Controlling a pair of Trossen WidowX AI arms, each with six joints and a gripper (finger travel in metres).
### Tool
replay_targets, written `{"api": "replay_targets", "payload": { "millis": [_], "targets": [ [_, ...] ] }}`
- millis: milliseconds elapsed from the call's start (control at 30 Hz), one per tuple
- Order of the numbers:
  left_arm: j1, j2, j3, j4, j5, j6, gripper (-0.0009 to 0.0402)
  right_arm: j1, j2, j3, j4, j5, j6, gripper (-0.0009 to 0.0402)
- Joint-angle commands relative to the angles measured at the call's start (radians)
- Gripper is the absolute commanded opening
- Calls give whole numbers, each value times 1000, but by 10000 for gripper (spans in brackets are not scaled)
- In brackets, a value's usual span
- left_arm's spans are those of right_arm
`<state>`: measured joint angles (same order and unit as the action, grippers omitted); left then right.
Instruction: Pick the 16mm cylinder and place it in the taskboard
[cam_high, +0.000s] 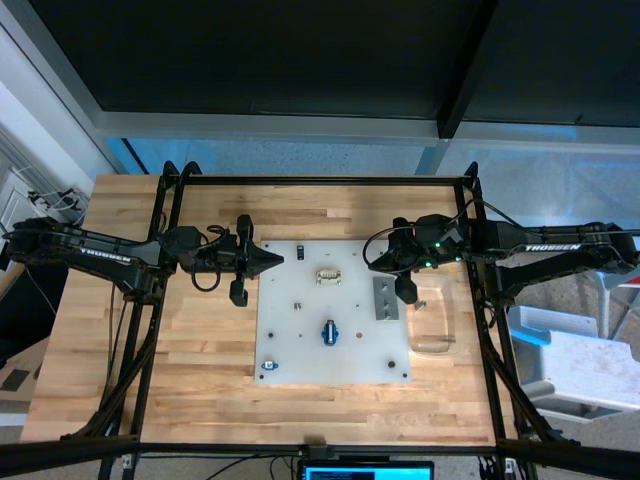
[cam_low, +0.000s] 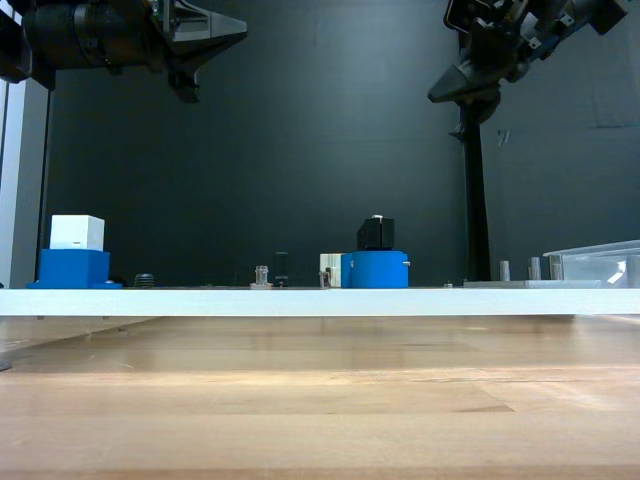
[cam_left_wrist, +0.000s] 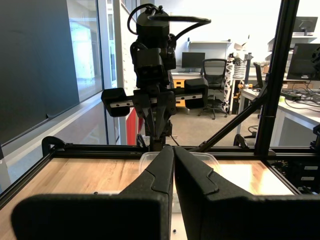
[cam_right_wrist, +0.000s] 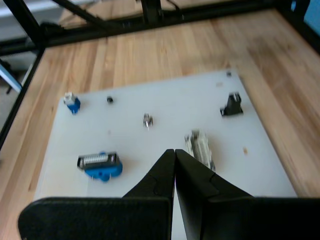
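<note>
High view: we see the left gripper (cam_high: 278, 257), jaws together, over the taskboard's (cam_high: 300, 345) ten o'clock corner. The right gripper (cam_high: 405, 292), likewise closed, hovers at three o'clock.

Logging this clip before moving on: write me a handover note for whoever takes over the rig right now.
Left gripper: shut, empty, held high over the left edge of the large flat white square taskboard.
Right gripper: shut, empty, pointing down, high above the board's grey metal block, beside the small clear plastic tray.
16mm cylinder: I cannot pick it out in any view.
Done: nothing; no cylinder gripped or placed.
Left: find the cylinder, open a gripper, pick it up, set it in the board.
</note>
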<state>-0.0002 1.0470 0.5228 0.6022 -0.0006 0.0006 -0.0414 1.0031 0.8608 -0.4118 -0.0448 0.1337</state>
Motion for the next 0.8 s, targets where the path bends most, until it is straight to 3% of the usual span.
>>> {"api": "replay_targets", "payload": {
  "millis": [33,267,800],
  "targets": [
    [0,0,0,0,0,0,0,1,0,26,-98,1,17,0],
    [0,0,0,0,0,0,0,3,0,76,-312,23,19,0],
    [0,0,0,0,0,0,0,26,3,129,-745,18,45,0]
  ]
}}
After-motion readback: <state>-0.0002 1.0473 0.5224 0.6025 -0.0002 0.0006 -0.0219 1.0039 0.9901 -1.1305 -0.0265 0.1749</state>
